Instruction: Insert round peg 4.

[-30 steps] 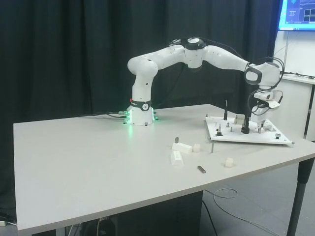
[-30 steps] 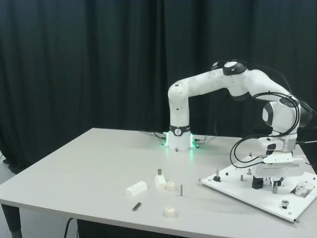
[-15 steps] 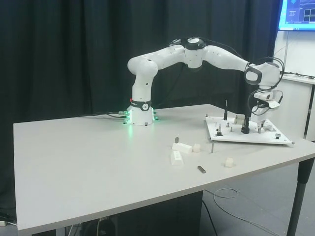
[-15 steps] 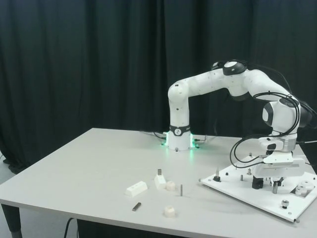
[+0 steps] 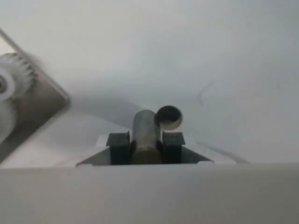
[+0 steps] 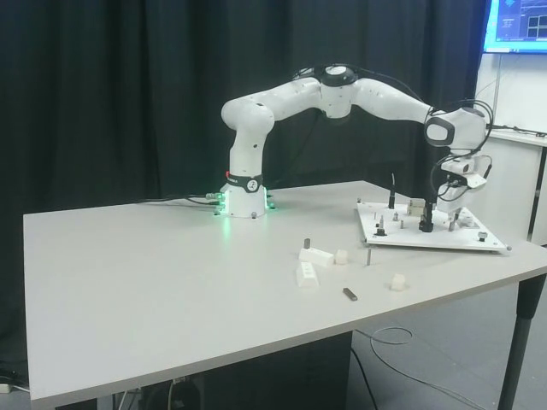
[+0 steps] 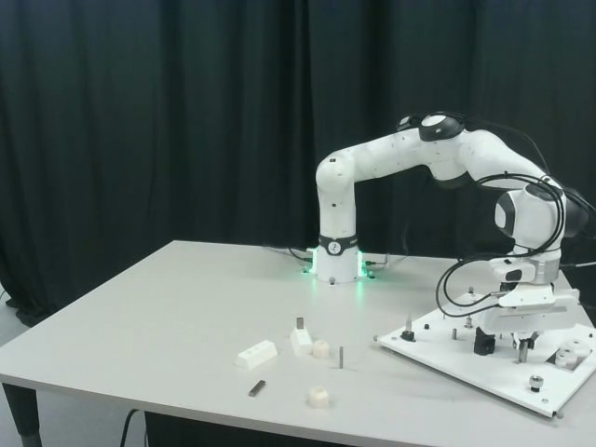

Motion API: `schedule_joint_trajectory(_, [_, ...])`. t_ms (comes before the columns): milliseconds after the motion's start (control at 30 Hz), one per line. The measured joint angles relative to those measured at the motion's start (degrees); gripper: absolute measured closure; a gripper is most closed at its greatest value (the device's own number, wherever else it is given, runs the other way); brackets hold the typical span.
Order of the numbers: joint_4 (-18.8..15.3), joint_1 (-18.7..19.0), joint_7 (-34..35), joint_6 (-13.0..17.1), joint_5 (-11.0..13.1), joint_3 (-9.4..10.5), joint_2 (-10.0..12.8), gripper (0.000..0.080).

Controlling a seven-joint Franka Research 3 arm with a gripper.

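My gripper is shut on a grey round peg, which stands upright between the black fingertips. The peg's lower end hangs just beside a round hole in the white board; it is off to one side of the hole, not in it. In the second room view the gripper holds the peg low over the board, near its right part. In the first room view the gripper sits over the far right of the board.
A white gear on a grey plate lies close to the hole. A black fixture and several upright pins stand on the board. White blocks, a thin upright pin and a dark bar lie on the grey table.
The gripper with the peg has shifted slightly up and sideways over the board. Everything on the table stays where it was.
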Motion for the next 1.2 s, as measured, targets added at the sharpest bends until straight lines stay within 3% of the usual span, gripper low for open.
schedule_joint_trajectory(433, [0.0, 1.1, 2.5, 1.1, 0.1, 0.14, 0.0, 0.0658])
schedule_joint_trajectory(1200, [-0.7, 1.0, 3.7, 2.3, -2.7, 0.1, 0.1, 0.0658])
